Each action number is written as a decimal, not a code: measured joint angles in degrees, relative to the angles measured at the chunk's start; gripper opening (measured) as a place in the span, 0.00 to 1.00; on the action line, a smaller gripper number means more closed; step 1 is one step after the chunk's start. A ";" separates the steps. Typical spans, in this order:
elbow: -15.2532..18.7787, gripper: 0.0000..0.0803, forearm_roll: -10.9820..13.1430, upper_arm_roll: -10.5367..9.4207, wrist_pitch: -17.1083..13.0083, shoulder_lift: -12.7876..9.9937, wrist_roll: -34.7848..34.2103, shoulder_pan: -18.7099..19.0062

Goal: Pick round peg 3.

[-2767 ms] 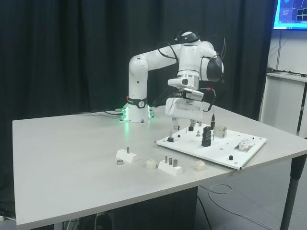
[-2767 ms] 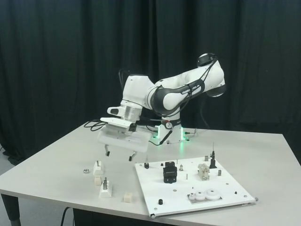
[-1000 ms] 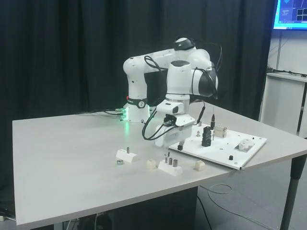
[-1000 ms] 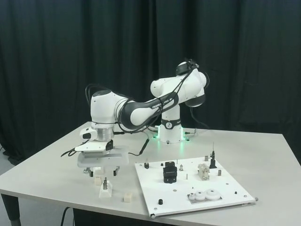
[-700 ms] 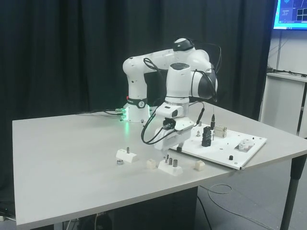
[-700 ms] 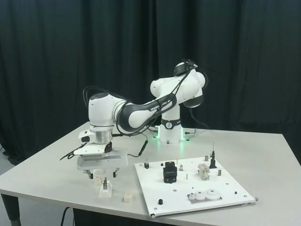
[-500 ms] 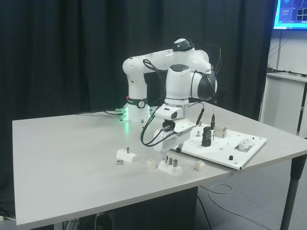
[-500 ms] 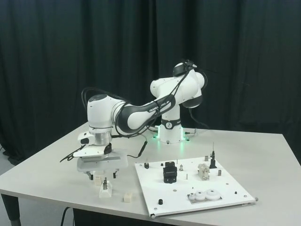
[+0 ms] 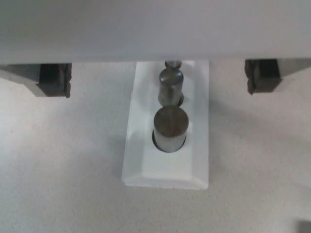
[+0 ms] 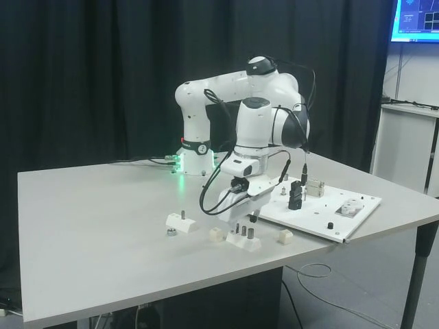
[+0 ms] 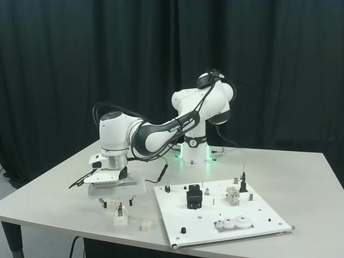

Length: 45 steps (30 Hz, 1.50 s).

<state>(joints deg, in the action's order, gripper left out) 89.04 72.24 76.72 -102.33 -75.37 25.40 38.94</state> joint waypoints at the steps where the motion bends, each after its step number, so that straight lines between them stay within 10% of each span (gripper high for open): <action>1: 0.00 1.00 -0.10 -0.09 -0.12 0.00 0.01 0.00; 33: 0.82 1.00 -0.93 -2.33 -2.39 -0.06 0.25 -0.01; 34: 0.82 0.85 -0.93 -2.33 -2.41 -0.06 0.25 0.00; 43: 0.79 0.85 -0.86 -2.33 -2.52 -0.06 0.25 0.09; 44: 0.79 0.42 -0.84 -2.33 -2.53 -0.05 0.25 0.10; 45: 0.78 0.42 -0.84 -2.33 -2.53 -0.05 0.25 0.11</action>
<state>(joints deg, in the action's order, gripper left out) 89.82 71.41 74.39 -104.86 -75.42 25.65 39.05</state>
